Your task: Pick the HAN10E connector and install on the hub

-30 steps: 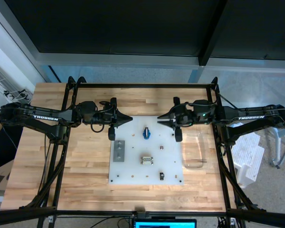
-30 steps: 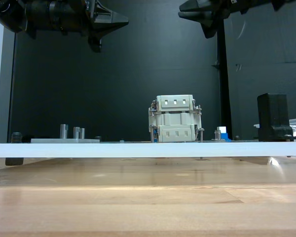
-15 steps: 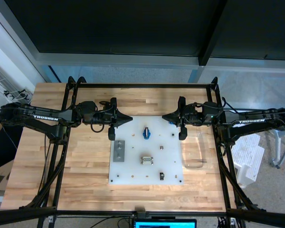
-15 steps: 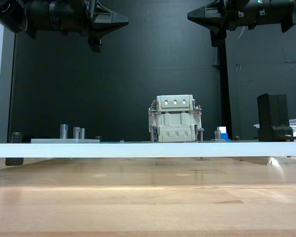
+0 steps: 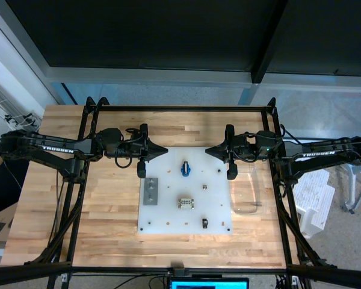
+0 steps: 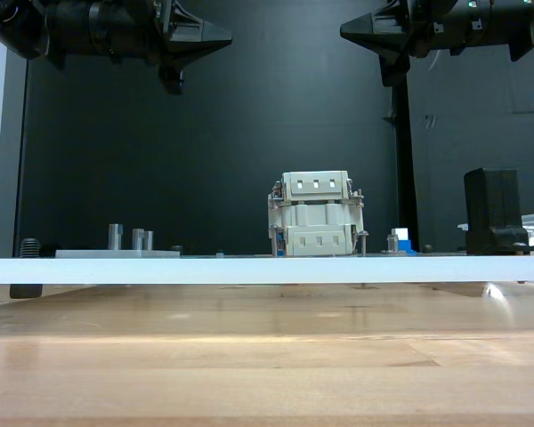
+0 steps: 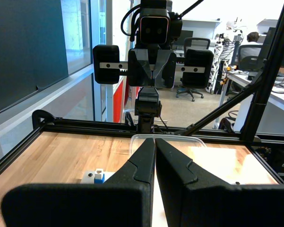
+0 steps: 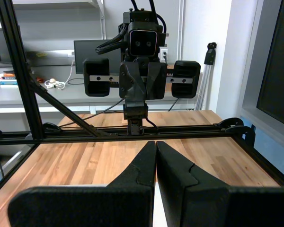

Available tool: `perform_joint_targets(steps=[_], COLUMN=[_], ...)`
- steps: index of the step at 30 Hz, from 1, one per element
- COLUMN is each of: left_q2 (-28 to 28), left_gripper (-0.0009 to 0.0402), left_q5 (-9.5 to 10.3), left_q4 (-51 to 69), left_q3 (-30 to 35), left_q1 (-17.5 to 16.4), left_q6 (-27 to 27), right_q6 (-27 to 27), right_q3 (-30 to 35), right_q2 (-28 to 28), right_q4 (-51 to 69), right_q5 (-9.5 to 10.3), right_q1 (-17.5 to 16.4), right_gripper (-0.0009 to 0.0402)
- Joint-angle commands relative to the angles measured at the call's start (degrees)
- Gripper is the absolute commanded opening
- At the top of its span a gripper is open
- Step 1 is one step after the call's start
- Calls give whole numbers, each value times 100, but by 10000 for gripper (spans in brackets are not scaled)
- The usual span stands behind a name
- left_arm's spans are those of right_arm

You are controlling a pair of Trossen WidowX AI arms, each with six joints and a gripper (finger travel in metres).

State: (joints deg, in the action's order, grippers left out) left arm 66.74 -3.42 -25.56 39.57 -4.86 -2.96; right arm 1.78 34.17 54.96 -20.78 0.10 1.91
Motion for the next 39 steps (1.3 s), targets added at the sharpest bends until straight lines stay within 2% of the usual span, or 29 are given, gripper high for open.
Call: perform_joint_targets(steps=[1,39], left_q2=[0,0], left_gripper=[0,0], left_q5=[-2,-2], left_q4=[-2,-2], left_q3=[2,2], left_q1=[-2,0], left_q6=[2,2], right_q6=[59,79], right_q3=[-48,-103], right_q2=[7,4], right_q4=[-35,-243], right_q5=[-4,-4], right_q1=[-9,-31], right_gripper=[0,0])
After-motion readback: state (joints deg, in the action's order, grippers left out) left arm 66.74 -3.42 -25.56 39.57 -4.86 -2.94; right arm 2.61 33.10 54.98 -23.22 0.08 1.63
